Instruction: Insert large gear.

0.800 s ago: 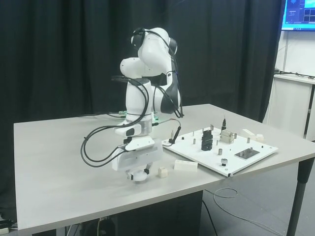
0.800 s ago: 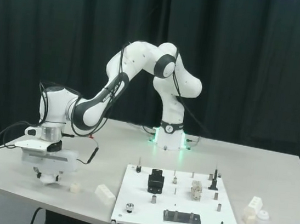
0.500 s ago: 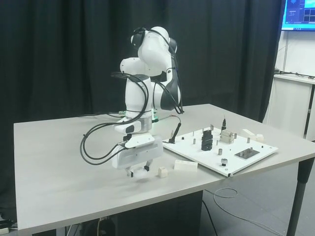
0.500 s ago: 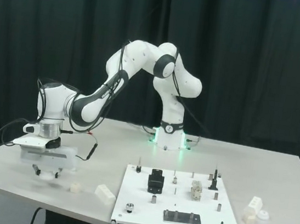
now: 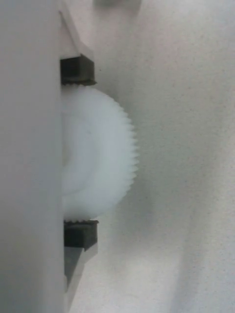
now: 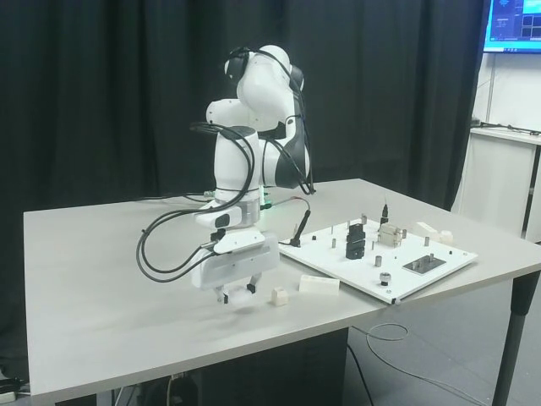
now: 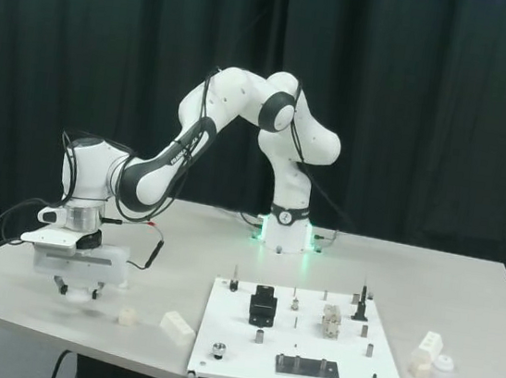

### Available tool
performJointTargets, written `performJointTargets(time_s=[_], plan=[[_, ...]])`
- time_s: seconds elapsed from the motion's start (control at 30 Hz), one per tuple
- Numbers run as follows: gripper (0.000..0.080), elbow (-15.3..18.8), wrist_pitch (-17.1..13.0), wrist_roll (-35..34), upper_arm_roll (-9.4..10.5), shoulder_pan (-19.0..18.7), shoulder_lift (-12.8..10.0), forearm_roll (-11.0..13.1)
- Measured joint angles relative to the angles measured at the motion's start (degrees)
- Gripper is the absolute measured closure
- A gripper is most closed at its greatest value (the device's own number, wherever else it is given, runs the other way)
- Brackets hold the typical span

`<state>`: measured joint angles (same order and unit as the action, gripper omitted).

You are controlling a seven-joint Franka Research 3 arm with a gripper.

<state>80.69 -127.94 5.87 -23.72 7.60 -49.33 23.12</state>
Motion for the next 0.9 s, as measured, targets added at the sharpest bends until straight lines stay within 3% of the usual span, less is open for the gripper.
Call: performJointTargets(time_s=[0.67, 0.9], plan=[[0.0206, -0.4, 0.2, 0.0, 0.24, -0.9, 0.2, 0.2], [0.0206, -0.4, 1.1, -0.1, 0.33, -2.6, 0.9, 1.8]])
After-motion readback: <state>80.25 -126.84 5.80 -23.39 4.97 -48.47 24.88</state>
